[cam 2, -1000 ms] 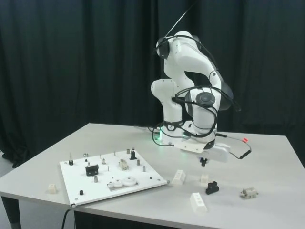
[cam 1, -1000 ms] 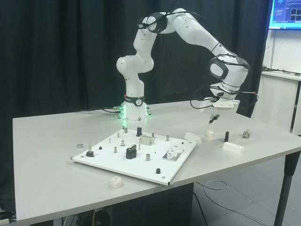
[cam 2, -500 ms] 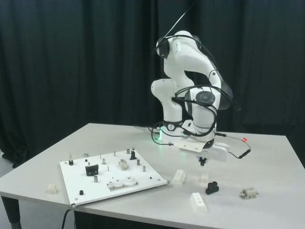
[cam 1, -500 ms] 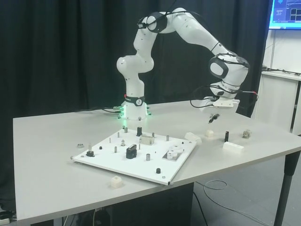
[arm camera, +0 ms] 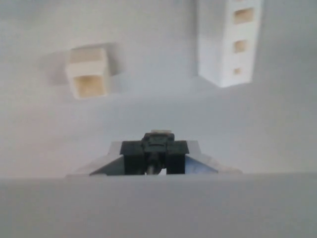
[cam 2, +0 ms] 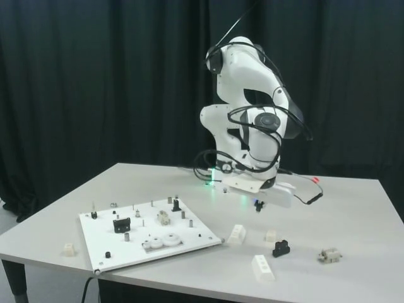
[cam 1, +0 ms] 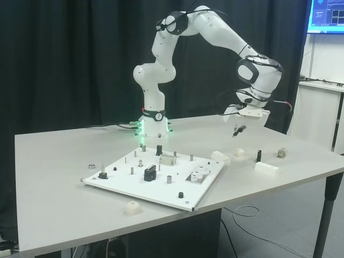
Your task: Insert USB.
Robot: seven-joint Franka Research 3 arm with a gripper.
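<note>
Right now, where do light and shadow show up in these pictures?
Wrist view: the small block and the long slotted block cast shadows on the grey table. First room view: green light glows at the arm's base, and a lit screen shines. Second room view: the same green glow.

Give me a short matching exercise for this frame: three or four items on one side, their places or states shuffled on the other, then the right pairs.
Items:
1. claw
2. white board
3. small black part
4. lone white block

Places or states:
A. lying on the grey table near the front left corner, beside the board
B. raised in the air above the table, touching nothing on it
C. lying flat on the table, carrying pegs and gears
D. standing on the table between two white blocks

Pairs: 1-B, 2-C, 3-D, 4-A
</note>
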